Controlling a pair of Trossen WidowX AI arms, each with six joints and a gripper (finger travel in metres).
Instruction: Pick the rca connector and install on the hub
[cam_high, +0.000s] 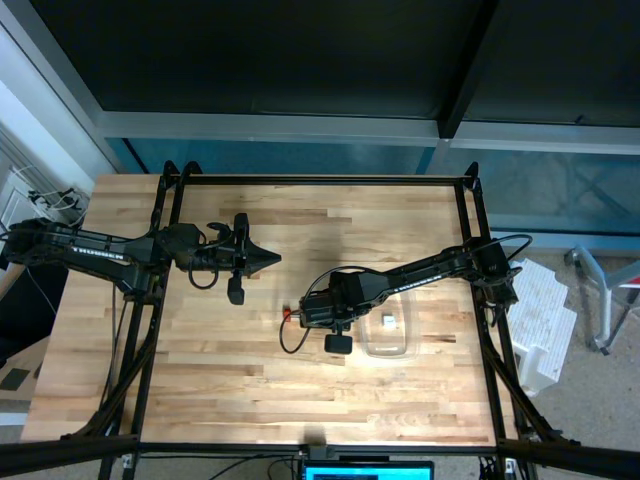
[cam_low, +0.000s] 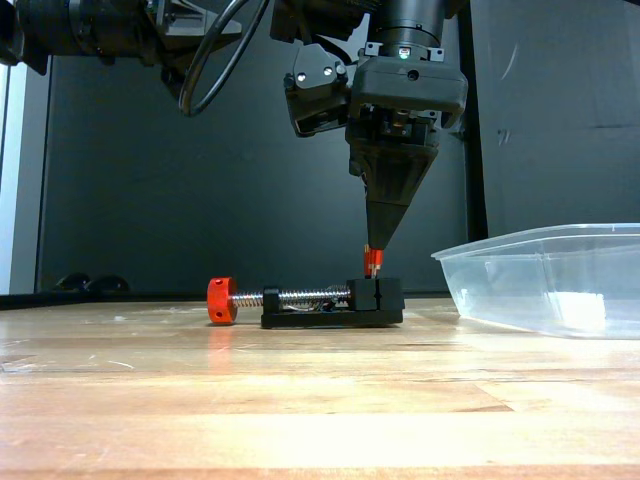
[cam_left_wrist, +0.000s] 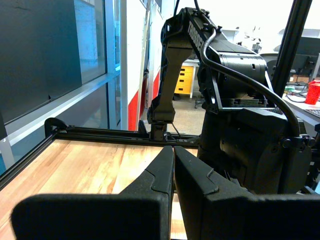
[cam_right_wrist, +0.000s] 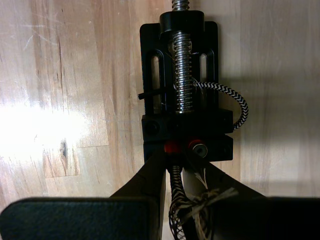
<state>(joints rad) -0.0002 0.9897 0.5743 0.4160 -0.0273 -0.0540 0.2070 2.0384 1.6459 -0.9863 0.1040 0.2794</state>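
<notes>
My right gripper (cam_low: 376, 246) points straight down over the hub (cam_low: 330, 305), fingertips pinching the rca connector (cam_right_wrist: 172, 146), whose red tip touches the hub's block end while its braided lead trails back between the fingers. On the high view the hub lies on the table (cam_high: 200, 380) just beside the clear tray (cam_high: 392, 345), at the tray's 9 o'clock. My left gripper (cam_high: 270, 258) hangs well apart, at about 10 o'clock from the hub, its fingers pressed together on nothing.
</notes>
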